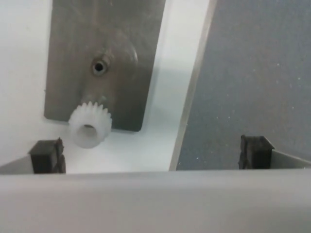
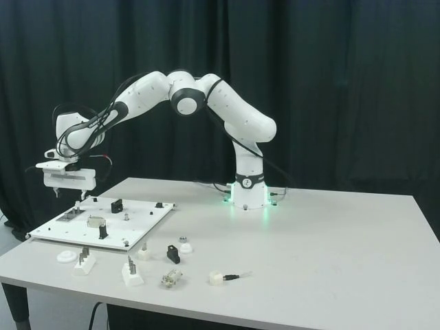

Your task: Insert small gear.

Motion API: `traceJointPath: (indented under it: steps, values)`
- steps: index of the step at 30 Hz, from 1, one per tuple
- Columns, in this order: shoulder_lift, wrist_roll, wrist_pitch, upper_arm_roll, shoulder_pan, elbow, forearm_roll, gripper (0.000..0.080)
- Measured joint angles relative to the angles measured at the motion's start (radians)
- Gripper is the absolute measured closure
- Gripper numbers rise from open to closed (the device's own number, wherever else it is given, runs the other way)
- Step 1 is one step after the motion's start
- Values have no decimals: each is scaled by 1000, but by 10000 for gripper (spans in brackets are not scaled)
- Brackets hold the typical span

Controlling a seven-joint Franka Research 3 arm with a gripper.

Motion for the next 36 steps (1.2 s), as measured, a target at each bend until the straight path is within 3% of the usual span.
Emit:
traceJointPath:
  steps: [36]
  values:
    - [47,118,10,2,-17,67,8,3]
